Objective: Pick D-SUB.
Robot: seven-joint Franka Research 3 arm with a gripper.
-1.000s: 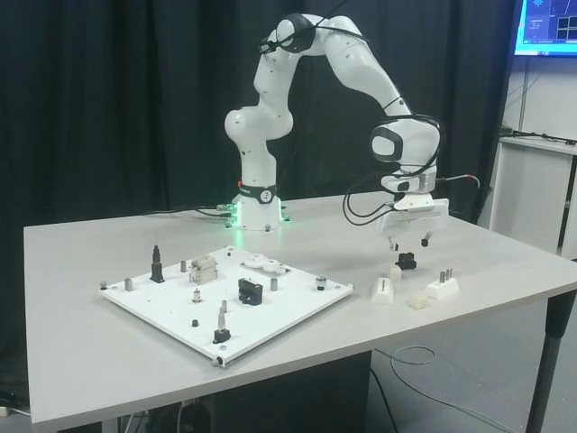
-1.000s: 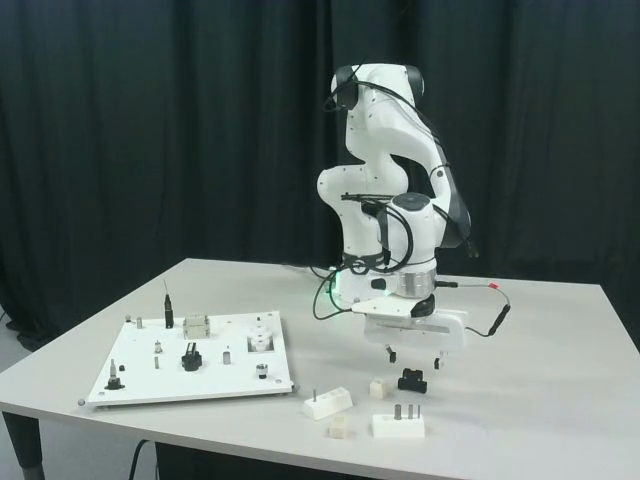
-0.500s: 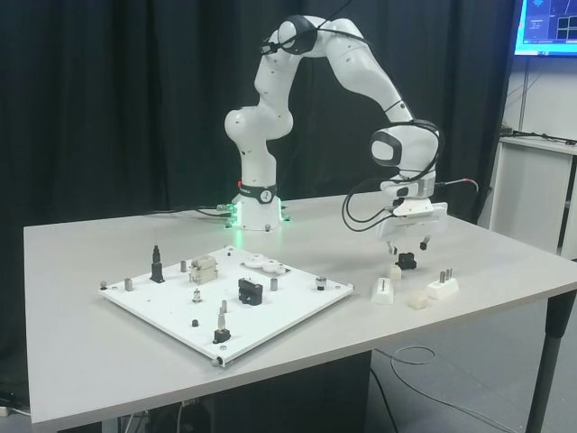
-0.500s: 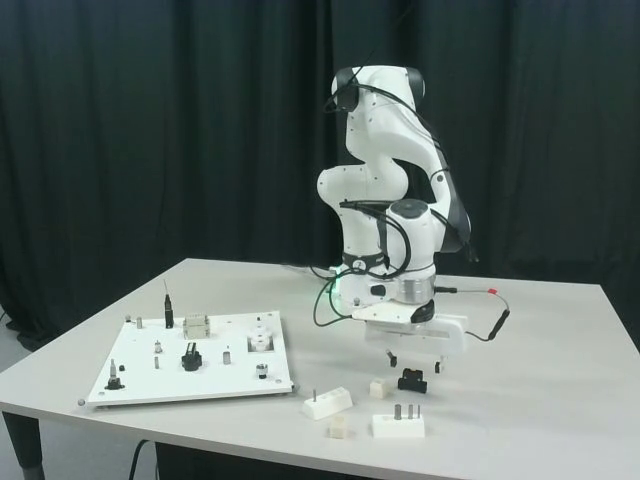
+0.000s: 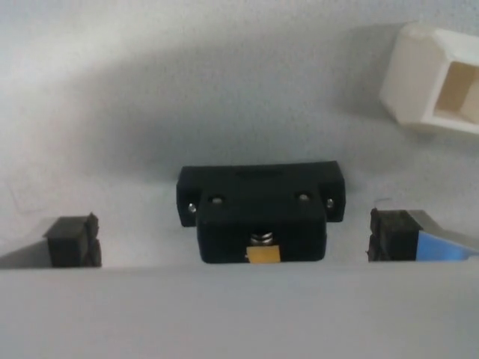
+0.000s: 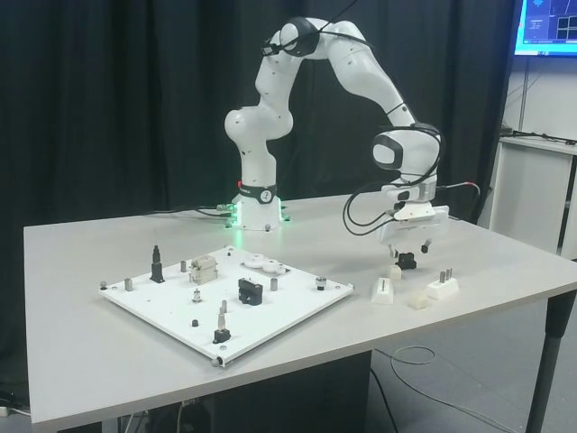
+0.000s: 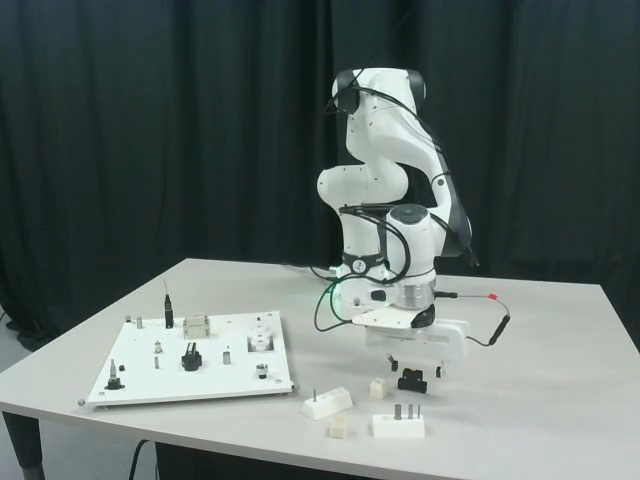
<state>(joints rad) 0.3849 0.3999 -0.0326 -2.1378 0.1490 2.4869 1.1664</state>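
Wrist view shows the black D-SUB lying on the grey desk, centred between the spread fingers of the pincer, which grips nothing. A good grasp likely needs a straight descent, then closing evenly on the connector's short ends.

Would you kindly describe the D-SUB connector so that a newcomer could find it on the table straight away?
Start at the white arm's gripper, low over the grey table beside the white board. Directly beneath it, between the open fingers, lies the D-SUB connector. It is the only black piece in that cluster: the small blocks around it are all white, and it is wide and flat with two screw heads on its face.
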